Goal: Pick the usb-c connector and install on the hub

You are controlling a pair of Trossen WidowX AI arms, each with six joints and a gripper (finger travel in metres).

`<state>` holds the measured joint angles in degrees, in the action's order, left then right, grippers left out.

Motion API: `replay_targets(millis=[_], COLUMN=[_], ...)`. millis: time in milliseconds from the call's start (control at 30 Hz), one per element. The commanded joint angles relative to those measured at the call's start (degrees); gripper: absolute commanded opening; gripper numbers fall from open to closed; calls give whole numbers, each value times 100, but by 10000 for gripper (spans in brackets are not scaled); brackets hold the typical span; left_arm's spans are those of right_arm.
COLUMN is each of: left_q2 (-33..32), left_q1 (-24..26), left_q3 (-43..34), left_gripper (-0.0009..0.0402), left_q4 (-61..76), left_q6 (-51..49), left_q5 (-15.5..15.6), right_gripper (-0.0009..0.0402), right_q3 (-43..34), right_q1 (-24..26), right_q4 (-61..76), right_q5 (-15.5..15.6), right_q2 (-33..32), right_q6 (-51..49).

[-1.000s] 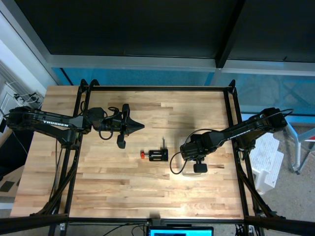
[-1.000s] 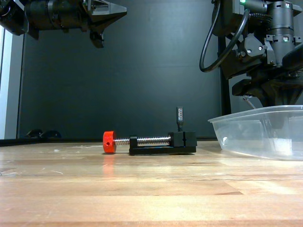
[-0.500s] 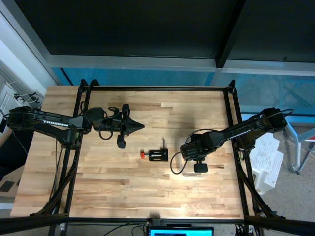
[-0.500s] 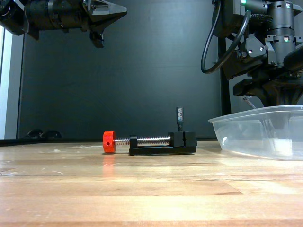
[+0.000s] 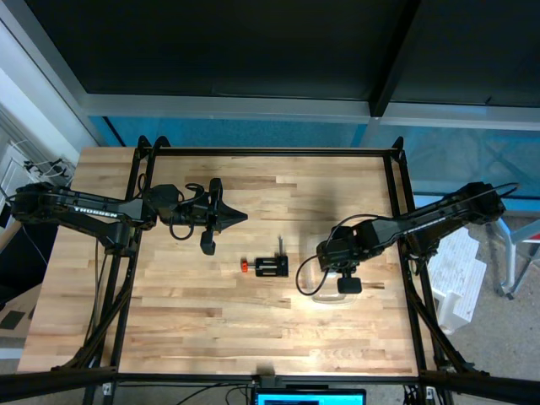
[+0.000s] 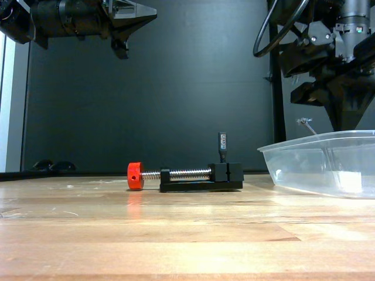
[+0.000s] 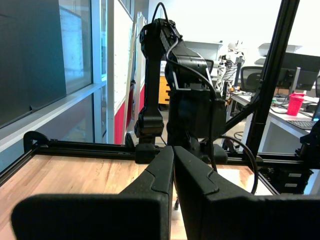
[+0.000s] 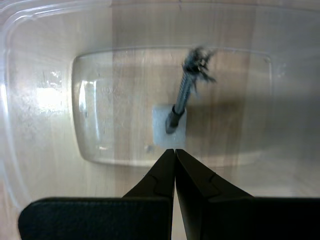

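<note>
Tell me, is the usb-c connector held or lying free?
Free: the usb-c connector sits in the clear bin, below the shut right gripper. The left gripper, shut, hovers left over the table.

usb-c connector lies free in clear bin; hub upright in vise.

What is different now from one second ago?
The right pincer, shut and empty, rose above the clear plastic bin and shifted rightward. The white usb-c connector on its grey cable lies free in that bin, unmoved. The left pincer, shut high at the left, and the black red-knobbed vise stayed.
</note>
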<state>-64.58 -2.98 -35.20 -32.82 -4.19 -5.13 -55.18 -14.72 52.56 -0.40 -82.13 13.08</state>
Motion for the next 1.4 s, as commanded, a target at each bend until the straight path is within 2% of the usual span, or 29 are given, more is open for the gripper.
replay_targets(millis=[33, 433, 1200, 1400], left_q2=[-2, -2, -2, -2], left_q1=[-2, -2, 0, 0], left_q3=[0, 0, 0, 0], left_gripper=[0, 0, 0, 0], left_q4=[-2, -2, -2, -4], left_q6=[0, 0, 0, 0], left_q5=[0, 0, 0, 0], right_gripper=[0, 0, 0, 0], right_q3=[-2, -2, -2, -339], right_q1=[2, 7, 7, 9], right_q4=[136, 358, 385, 758], right_q5=[0, 0, 24, 46], right_q2=[179, 470, 472, 317], right_q6=[0, 17, 133, 256])
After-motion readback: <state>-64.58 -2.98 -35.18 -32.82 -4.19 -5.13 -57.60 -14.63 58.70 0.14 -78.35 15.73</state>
